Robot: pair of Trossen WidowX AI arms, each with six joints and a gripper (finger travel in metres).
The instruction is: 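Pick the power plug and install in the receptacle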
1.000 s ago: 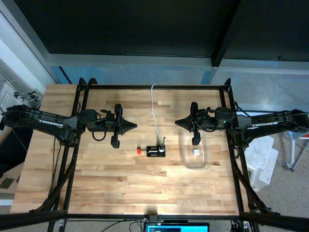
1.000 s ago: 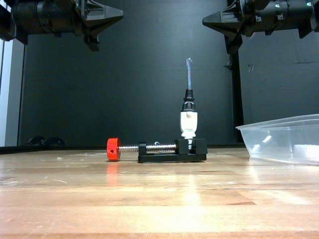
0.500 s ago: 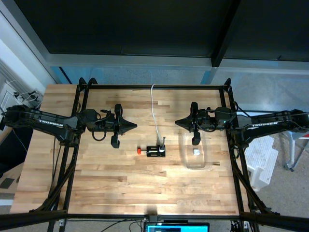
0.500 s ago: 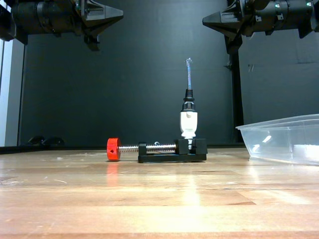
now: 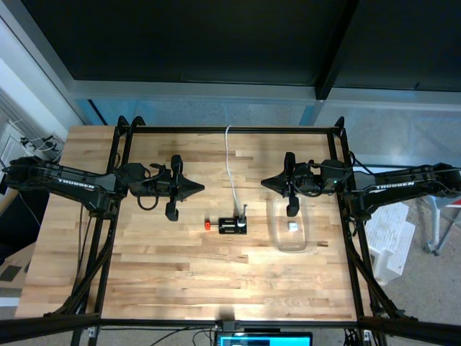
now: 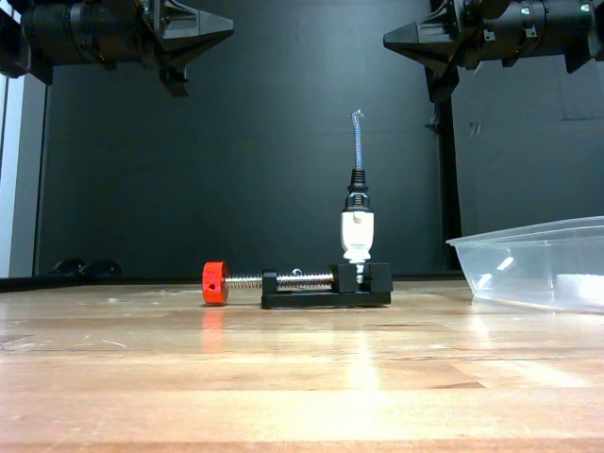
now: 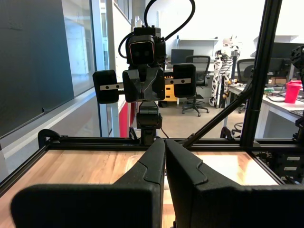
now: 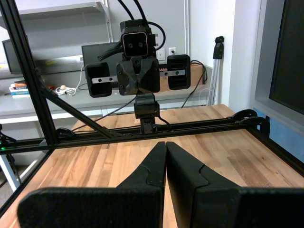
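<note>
Looking down at a wooden tabletop [image 5: 158, 267] with an arm reaching in from each side. Can see the left claw [image 5: 201, 188] up in the air over the left half, pinched fully closed with nothing in it. Same deal for the right claw [image 5: 263, 183]: hanging high over the right half, close to the tray's far end from above, pressed tight together and empty. Pointing at each other, well apart, both way above everything on the wood.

Down between them, spotting the receptacle [image 5: 233, 225]: a small black block flat on the tabletop. Has a red knob [image 5: 207, 225] sticking out on a screw toward the left, and a white socket piece [image 6: 357, 231] standing upright at the right end. Also seeing a white cord [image 5: 230, 162] running from there to the far edge.

Over to the right of that, got a clear plastic tray [image 5: 290, 249], near the block but not touching. Inside, only making out one small white square piece [image 5: 292, 226], roughly mid-tray. Can't pick out the power plug anywhere, too tiny to tell.
</note>
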